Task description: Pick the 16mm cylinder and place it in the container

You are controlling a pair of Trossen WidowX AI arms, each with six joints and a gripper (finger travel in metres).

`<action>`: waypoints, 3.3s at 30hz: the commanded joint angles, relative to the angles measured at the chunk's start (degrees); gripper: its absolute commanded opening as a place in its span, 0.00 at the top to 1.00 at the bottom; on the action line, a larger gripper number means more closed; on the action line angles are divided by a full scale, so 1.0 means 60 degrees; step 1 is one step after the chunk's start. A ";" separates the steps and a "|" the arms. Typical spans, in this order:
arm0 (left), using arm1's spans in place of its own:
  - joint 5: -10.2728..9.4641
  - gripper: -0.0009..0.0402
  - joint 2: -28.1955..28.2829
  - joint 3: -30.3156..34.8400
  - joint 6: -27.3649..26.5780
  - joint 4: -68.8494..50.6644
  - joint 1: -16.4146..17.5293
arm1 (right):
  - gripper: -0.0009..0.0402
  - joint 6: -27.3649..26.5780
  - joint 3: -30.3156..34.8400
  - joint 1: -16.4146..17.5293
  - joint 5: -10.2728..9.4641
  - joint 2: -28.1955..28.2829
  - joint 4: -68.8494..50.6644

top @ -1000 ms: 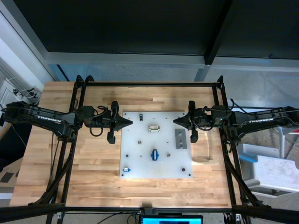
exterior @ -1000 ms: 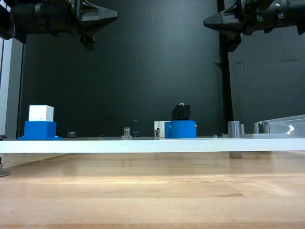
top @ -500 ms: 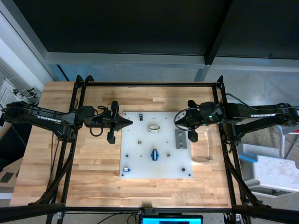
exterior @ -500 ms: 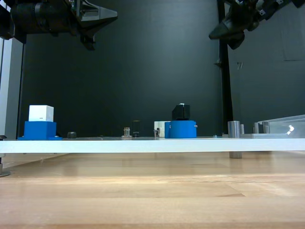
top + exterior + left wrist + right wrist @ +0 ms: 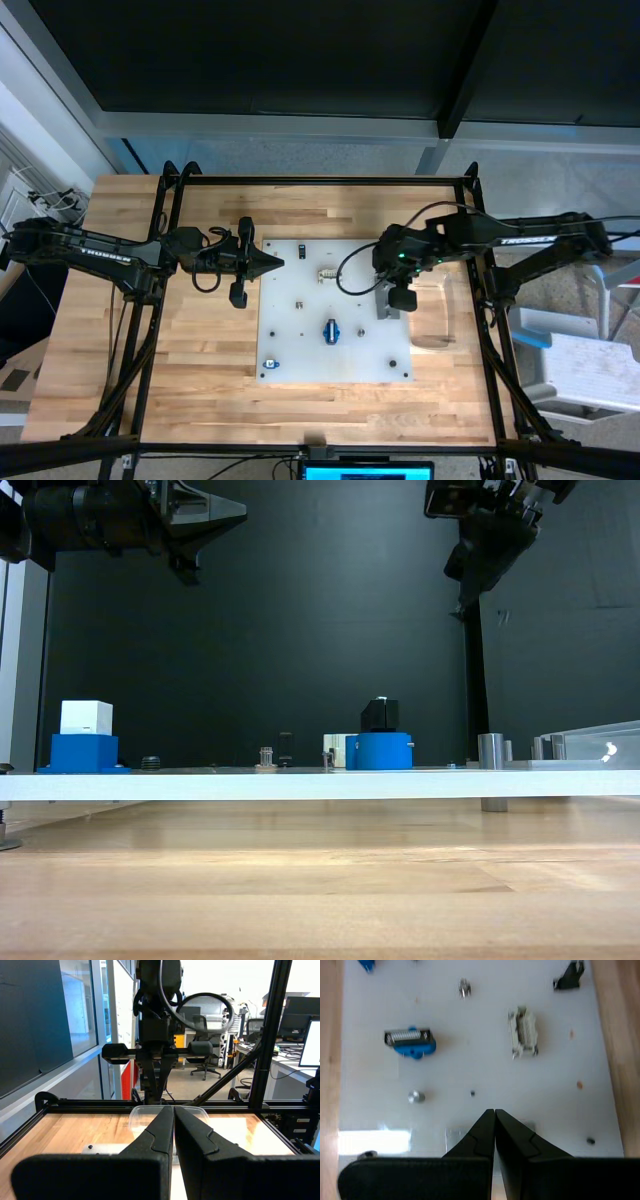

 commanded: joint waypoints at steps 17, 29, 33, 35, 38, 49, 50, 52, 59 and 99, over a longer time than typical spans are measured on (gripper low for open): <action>0.0000 0.98 0.0000 0.0000 -0.0004 0.0004 0.0004 | 0.98 0.0648 0.1785 0.1107 0.0025 0.2390 -0.1661; 0.0000 0.98 0.0000 0.0000 0.0000 0.0004 0.0000 | 0.98 0.1260 0.1785 0.1774 0.0109 0.2871 -0.1432; 0.0000 0.98 0.0000 0.0000 0.0000 0.0004 0.0004 | 0.98 0.1424 0.1785 0.2000 0.0124 0.3005 -0.1333; 0.0000 0.98 0.0000 0.0000 0.0000 0.0004 0.0000 | 0.98 0.1483 0.1785 0.2102 0.0142 0.3122 -0.1206; 0.0000 0.98 0.0000 0.0000 0.0000 0.0004 0.0004 | 0.98 0.1555 0.1785 0.2251 0.0138 0.3155 -0.1115; 0.0000 0.98 0.0000 0.0000 0.0000 0.0004 0.0000 | 0.78 0.1778 0.1785 0.2514 0.0605 0.3672 -0.0678; 0.0000 0.98 -0.0004 0.0000 0.0000 0.0004 0.0004 | 0.75 0.1770 0.1785 0.2517 0.0605 0.3774 -0.0623; 0.0000 0.98 0.0000 0.0000 0.0000 0.0004 0.0000 | 0.71 0.1770 0.1781 0.2546 0.0612 0.3821 -0.0576; 0.0000 0.98 -0.0004 0.0000 0.0000 0.0007 0.0000 | 0.59 0.1778 0.1770 0.2619 0.0616 0.4135 -0.0419; 0.0000 0.98 0.0000 0.0000 0.0000 0.0007 0.0000 | 0.56 0.1650 0.1045 0.2809 0.0608 0.5049 0.0772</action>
